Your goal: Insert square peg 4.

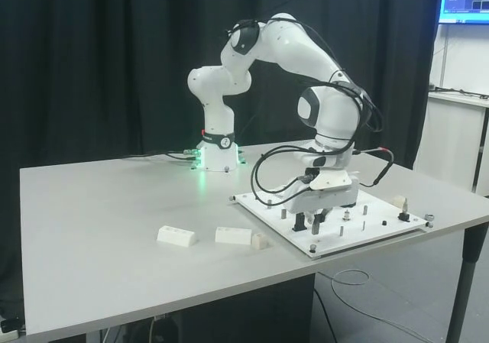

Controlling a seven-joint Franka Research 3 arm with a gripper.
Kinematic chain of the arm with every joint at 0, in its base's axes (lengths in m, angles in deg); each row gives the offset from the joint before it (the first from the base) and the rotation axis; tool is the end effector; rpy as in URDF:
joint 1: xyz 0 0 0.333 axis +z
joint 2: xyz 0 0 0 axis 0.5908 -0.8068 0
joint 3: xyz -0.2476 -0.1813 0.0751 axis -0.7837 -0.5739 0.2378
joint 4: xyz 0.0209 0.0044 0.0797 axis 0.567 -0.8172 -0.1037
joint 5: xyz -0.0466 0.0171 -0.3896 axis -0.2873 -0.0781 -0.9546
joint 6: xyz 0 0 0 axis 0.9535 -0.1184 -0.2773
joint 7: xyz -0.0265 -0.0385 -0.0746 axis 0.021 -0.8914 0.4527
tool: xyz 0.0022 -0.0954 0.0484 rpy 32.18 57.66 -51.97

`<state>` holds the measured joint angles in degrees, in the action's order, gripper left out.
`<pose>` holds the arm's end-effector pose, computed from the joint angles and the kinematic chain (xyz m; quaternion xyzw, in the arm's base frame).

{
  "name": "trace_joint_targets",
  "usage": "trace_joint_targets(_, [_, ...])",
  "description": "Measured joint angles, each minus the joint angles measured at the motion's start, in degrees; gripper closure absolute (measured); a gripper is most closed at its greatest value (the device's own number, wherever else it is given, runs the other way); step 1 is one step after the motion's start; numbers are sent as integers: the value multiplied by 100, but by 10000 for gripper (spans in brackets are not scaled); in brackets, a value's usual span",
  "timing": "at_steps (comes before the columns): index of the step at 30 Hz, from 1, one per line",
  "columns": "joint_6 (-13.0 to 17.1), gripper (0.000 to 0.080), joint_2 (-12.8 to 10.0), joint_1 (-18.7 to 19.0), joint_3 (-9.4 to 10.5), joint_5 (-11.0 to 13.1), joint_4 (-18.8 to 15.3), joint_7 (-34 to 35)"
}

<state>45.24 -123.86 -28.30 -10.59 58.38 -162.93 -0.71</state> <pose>0.7262 -0.0534 0.2414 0.9210 -0.3828 -0.0556 0.0457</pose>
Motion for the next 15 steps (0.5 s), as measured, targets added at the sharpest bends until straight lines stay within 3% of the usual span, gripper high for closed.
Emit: trace_joint_targets(15, [71, 649, -104, -85, 58, 15, 148, 0])
